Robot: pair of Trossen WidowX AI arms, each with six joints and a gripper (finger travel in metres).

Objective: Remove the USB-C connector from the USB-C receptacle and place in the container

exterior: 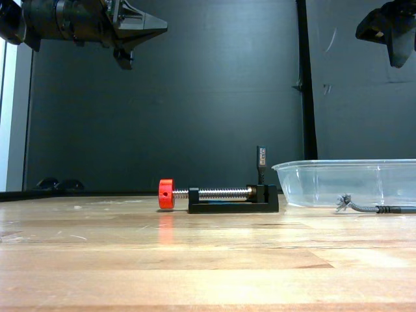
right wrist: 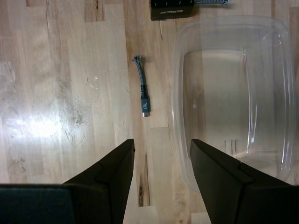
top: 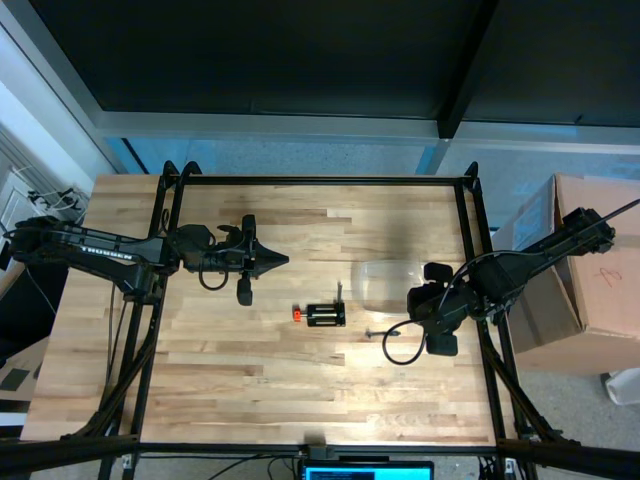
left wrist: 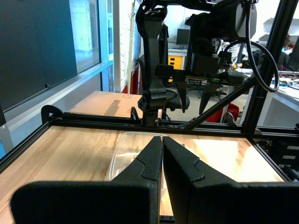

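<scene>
A pale wooden table inside a black frame carries the work, with a dark wall behind it. A small black vise with a red knob grips the USB-C receptacle upright, probably so a plug can be drawn straight up out of it. The clear plastic container stands just beside the vise, which would keep the carry short. The USB-C connector is clear of its seat. It lies free on the table on its short braided lead, just beside the container's wall and outside it. The right gripper hangs above it, its jaws spread wide and empty, a stance that seems suited to coming down on the plug. The left gripper is raised over the table's left half, pointing inward, its jaws pressed together on nothing. The vise's end appears to read "ARTYMASTER", and the left arm bears "TROSSEN" in white.
</scene>
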